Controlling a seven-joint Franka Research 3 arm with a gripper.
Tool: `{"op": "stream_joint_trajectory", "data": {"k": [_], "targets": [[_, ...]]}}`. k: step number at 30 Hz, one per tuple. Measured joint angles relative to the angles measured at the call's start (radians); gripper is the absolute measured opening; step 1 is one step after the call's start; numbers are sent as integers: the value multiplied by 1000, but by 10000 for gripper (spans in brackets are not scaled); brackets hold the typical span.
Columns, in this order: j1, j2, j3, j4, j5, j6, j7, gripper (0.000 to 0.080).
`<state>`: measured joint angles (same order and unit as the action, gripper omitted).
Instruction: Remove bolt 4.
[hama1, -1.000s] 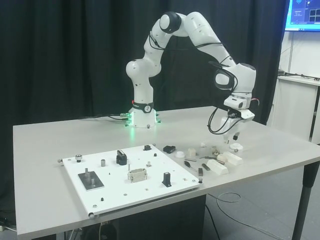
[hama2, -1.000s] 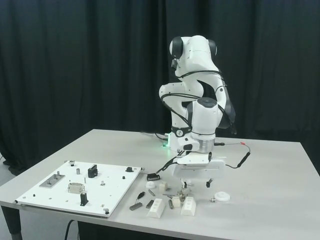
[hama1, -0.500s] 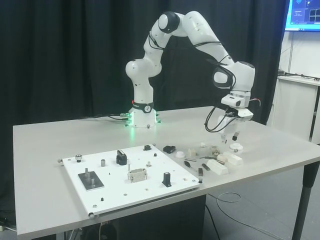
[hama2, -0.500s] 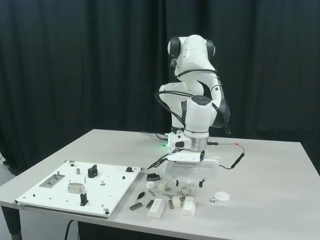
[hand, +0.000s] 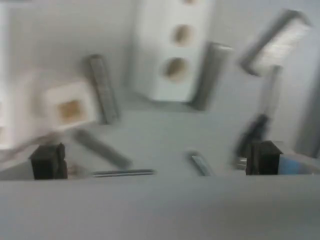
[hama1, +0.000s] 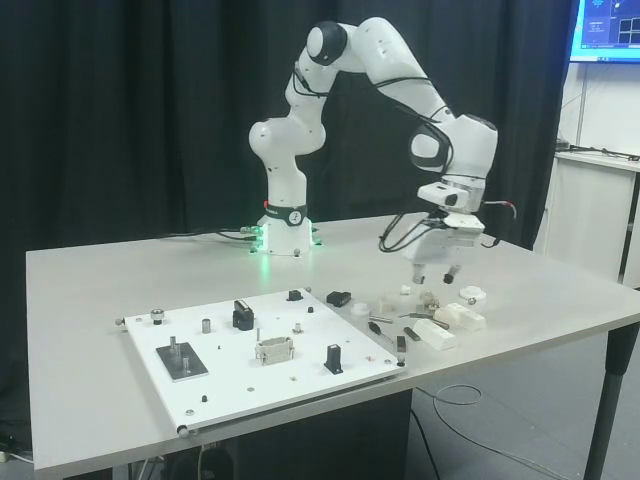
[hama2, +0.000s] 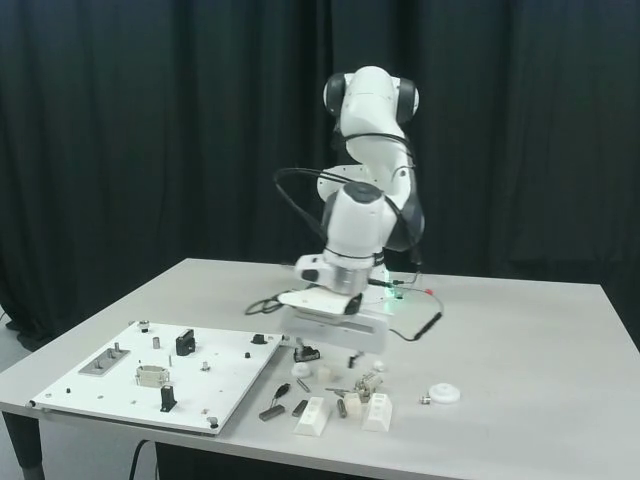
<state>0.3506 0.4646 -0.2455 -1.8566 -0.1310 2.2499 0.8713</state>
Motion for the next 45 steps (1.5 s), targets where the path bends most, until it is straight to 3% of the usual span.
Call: {"op": "stream_joint_trajectory", "data": {"k": [14,32,39,45], "targets": [[-197,-24,23,24,-99,1,-57,800],[-433,-26,15,66,-97,2,-148,800],[-484,-25,-16,66,-79,11,-151,800],[-505,-18,-70,66,-35,28,-146,800]]}}
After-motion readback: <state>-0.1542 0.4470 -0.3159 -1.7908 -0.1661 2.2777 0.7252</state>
